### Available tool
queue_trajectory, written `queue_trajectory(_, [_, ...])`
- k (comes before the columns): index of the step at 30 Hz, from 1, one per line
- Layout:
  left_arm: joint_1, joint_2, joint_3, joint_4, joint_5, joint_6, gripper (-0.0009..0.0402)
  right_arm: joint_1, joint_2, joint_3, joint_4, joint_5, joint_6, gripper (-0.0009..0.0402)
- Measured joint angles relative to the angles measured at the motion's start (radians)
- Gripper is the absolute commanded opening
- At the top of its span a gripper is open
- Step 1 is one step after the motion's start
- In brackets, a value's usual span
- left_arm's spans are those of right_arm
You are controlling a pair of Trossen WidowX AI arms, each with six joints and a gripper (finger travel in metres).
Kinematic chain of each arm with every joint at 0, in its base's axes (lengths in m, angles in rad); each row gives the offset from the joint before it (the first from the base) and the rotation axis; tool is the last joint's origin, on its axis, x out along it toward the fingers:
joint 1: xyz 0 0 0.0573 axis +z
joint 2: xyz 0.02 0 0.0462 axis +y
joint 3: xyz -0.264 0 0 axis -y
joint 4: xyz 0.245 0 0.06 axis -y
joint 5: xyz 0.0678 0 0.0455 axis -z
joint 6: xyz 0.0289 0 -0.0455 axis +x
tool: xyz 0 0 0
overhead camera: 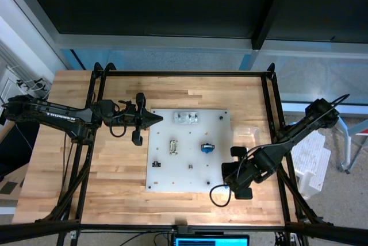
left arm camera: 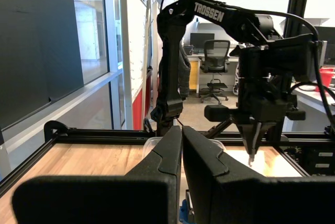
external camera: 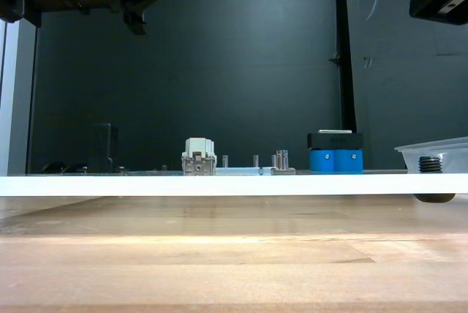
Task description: Pick the RJ45 connector and install on taskboard
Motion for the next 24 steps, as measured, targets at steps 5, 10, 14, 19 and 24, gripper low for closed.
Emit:
queue_trajectory(5, [0.000, 0.000, 0.000, 0.000, 0.000, 0.000, 0.0000, 0.016, 0.016, 0.000, 0.023, 0.000, 0.022, 0.0000])
queue_trajectory(10, [0.000, 0.000, 0.000, 0.000, 0.000, 0.000, 0.0000, 0.022, 0.031, -0.005, 0.051, 0.000, 0.031, 0.0000])
queue_trajectory(14, [0.000, 0.000, 0.000, 0.000, 0.000, 0.000, 0.0000, 0.023, 0.037, -0.006, 0.069, 0.001, 0.032, 0.0000])
queue_trajectory(19, [0.000, 0.000, 0.000, 0.000, 0.000, 0.000, 0.0000, 0.026, 0.038, -0.029, 0.092, 0.003, 0.032, 0.0000])
queue_trajectory(24, [0.000, 0.000, 0.000, 0.000, 0.000, 0.000, 0.0000, 0.027, 0.038, -0.037, 0.097, 0.003, 0.032, 0.0000])
